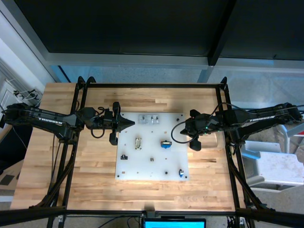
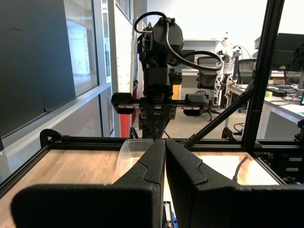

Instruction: Remove the rj45 connector and place it in the container

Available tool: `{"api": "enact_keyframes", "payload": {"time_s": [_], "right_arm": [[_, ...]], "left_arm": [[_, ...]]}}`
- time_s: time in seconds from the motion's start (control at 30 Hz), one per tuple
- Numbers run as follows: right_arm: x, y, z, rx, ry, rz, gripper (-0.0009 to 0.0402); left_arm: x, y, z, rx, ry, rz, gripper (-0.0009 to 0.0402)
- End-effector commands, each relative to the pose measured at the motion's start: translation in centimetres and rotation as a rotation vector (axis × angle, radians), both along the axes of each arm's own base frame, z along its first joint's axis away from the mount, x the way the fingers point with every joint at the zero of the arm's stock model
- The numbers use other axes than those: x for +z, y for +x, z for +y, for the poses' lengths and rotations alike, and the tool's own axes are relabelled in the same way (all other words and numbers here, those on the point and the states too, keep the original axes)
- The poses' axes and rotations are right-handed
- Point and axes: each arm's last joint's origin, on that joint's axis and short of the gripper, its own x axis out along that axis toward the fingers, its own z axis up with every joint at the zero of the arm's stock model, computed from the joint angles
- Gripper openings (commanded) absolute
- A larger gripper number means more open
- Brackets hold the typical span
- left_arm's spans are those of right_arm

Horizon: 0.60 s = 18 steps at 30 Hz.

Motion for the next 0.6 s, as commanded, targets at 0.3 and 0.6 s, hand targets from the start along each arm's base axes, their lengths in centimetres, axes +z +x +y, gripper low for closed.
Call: {"api": "enact_keyframes", "payload": {"time_s": [0.3,0.6], "right_arm": [[-0.2,-1.2,2.0,0.011,-0.016,0.181,0.0],[-0.7,-0.7,5.6,0.094,0.0,0.263,0.0]], "left_arm": [[0.0,0.0,0.0,0.0,0.0,0.0,0.0],[0.0,0.0,0.0,0.0,0.0,0.0,0.0]]}}
